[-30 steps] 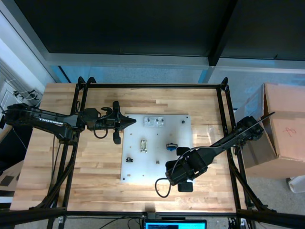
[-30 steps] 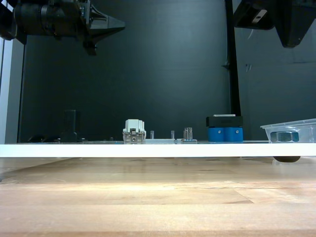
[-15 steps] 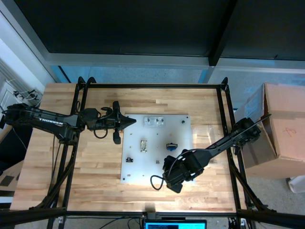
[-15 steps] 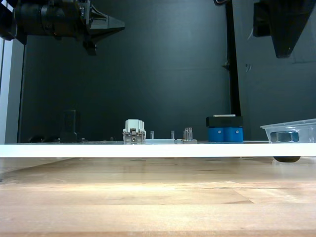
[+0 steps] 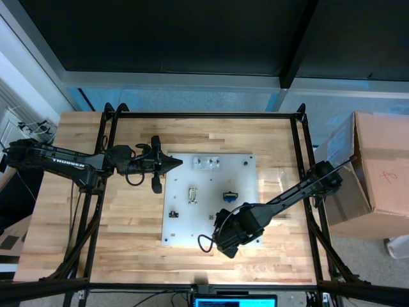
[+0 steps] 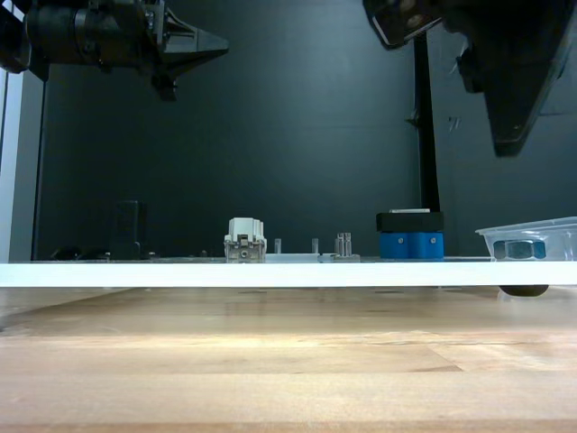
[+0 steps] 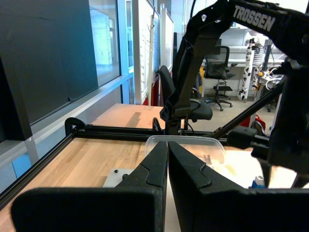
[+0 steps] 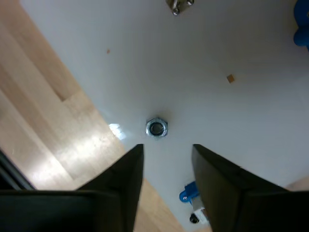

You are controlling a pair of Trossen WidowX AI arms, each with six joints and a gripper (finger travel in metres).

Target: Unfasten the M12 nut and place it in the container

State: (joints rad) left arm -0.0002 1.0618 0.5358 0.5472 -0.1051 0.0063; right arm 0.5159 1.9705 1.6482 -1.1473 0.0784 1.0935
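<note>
The silver nut (image 8: 156, 128) sits on the white board (image 8: 227, 125), on its stud, with no ribs showing around it. In the low view the nut (image 6: 520, 248) shows in front of the clear tray (image 6: 544, 232). My right gripper (image 8: 167, 147) hangs open straight above the nut, clear of it, with nothing between its fingers. From above, the right gripper (image 5: 231, 236) covers the board's near right edge and hides the nut. My left gripper (image 5: 172, 163) is shut and empty, held high off the board's far left edge.
On the board stand a blue-and-black block (image 6: 410, 236), a white connector (image 6: 245, 242) and small silver posts (image 6: 343, 244). The clear tray (image 7: 186, 145) lies at the board's right. A cardboard box (image 5: 377, 173) stands off the table's right edge. A black frame rings the table.
The right arm has swung left over the board's near right edge and come lower in the low view. The nut stays where it was. The left arm has not moved.
</note>
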